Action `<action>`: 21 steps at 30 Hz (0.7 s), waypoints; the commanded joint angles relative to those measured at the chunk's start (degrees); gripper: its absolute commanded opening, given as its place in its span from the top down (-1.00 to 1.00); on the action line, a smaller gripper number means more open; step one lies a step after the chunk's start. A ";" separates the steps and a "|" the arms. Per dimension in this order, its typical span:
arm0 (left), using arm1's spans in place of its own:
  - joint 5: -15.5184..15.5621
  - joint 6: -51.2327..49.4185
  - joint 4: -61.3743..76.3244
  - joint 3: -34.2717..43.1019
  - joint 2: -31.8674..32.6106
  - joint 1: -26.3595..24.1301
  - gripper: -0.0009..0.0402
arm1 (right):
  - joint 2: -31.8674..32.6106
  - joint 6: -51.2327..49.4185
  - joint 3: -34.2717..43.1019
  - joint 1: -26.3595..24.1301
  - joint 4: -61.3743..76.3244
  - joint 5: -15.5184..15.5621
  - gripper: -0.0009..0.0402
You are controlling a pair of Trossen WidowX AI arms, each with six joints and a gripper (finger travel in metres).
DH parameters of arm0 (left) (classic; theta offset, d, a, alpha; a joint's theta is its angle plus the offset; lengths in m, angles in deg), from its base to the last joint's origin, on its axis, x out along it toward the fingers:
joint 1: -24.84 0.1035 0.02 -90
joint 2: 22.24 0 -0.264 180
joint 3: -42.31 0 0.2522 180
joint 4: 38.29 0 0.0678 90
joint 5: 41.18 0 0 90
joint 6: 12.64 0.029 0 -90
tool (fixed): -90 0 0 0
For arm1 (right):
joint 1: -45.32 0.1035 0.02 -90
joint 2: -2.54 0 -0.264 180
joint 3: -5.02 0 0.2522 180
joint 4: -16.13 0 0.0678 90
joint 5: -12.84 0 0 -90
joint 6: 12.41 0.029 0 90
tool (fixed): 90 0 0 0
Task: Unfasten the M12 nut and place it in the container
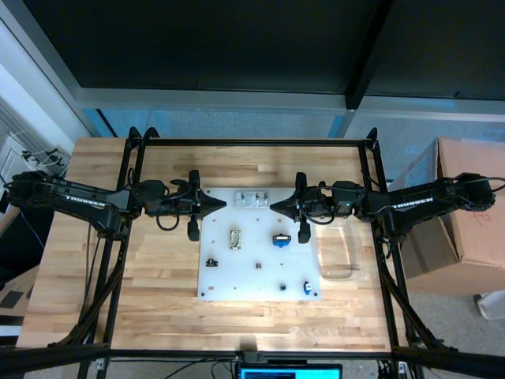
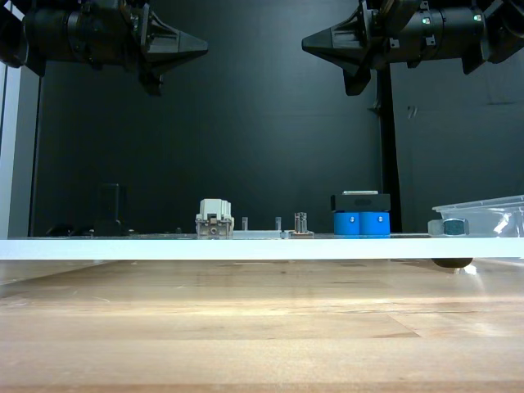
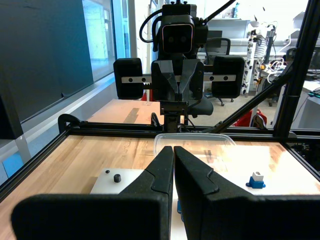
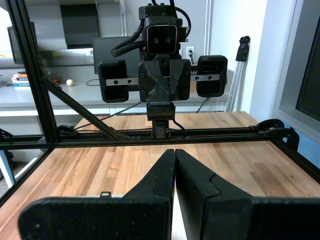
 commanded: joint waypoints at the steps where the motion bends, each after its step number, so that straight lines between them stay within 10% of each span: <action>1: 0.00 0.02 -0.02 -0.02 0.02 0.02 0.96 | 0.00 0.00 0.02 0.04 -0.11 0.00 0.96; 21: 0.00 0.02 -0.02 -0.02 0.02 0.02 0.96 | -0.39 3.43 0.92 1.09 3.52 -0.07 0.96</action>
